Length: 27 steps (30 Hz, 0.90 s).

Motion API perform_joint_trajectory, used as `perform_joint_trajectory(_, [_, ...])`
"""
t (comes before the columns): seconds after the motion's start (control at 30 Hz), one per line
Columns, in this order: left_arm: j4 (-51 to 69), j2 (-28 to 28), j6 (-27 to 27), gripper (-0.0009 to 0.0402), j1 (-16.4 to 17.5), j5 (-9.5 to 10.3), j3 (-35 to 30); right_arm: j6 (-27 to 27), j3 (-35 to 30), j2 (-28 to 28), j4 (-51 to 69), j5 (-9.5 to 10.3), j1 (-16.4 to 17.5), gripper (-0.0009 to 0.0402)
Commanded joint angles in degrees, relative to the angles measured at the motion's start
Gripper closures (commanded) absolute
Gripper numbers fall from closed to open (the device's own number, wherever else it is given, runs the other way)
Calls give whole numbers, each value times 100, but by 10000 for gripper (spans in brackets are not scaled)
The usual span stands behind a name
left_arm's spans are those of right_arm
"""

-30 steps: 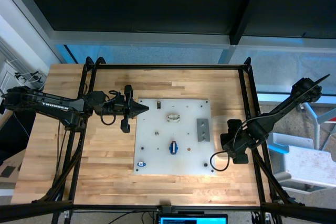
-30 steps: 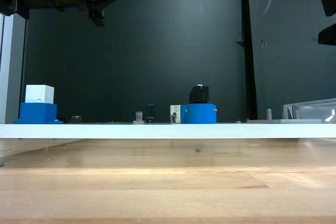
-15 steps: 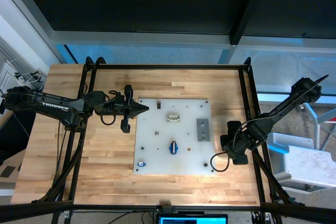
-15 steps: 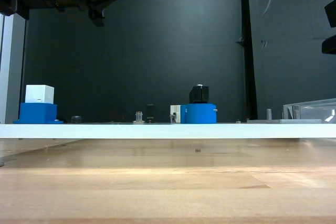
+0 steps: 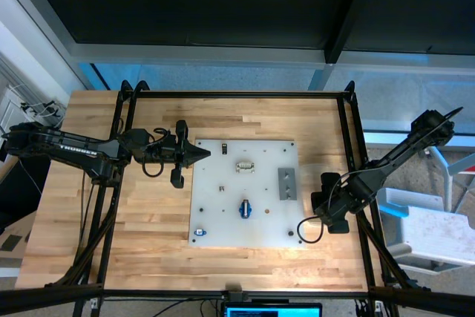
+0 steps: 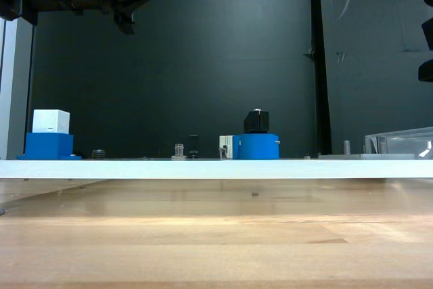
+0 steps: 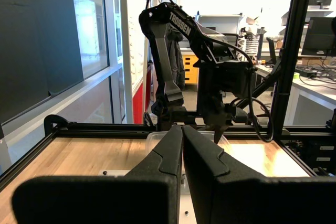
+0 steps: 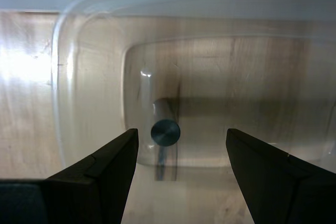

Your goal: Pick the 16mm cylinder and place it in the taskboard

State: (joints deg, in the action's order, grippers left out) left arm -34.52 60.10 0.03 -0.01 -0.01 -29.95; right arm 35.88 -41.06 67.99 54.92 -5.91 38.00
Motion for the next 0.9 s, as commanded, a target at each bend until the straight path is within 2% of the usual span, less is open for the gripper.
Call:
perform_joint_trajectory(0.03, [0,0,2,393,0,0,0,-9,70,98,-127,-4,9,161])
perform_joint_trajectory(0.17, [0,0,2,393,0,0,0,-9,101,107,-214,-57,9,166])
perform_joint_trajectory(0.9, [0,2,0,393,0,0,0,-22,315,188,-597,-55,13,184])
